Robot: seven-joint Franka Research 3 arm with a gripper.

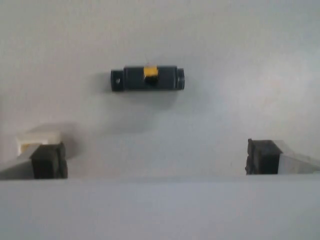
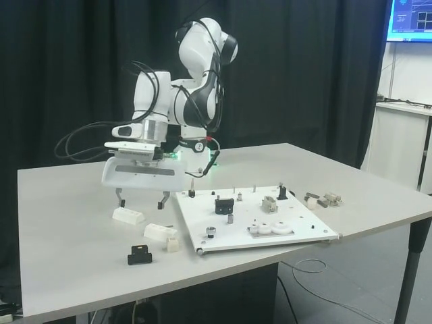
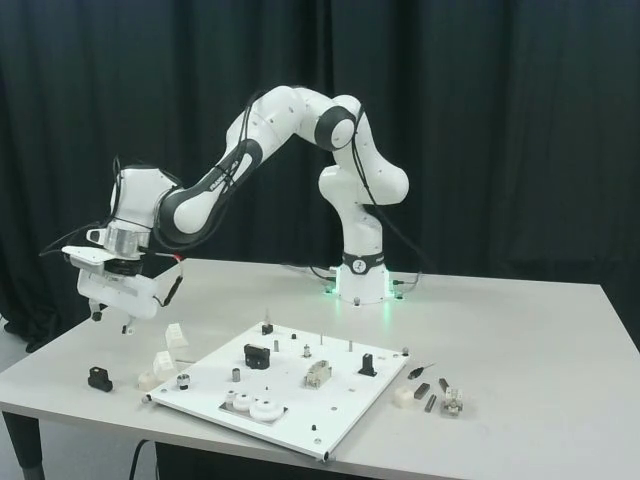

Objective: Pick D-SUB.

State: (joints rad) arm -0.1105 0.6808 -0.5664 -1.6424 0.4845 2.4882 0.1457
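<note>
Gripper (image 1: pixel 155 157) hangs above the grey table (image 3: pixel 520 330) with fingers spread wide and nothing between them. The D-SUB, a small black rectangular plug (image 1: pixel 147 79) with a bright tab on its middle, lies flat on the bare table, apart from the white assembly board (image 2: pixel 270 219), ahead of the fingertips in the wrist view. Judged light, rigid and hard-shelled, possibly slick; best pinched across the short width at mid-body, beside the tab.

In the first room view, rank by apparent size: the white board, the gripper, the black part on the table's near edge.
1. white board
2. gripper, with its wide white body
3. black part, plainly smallest, though nearest the camera
</note>
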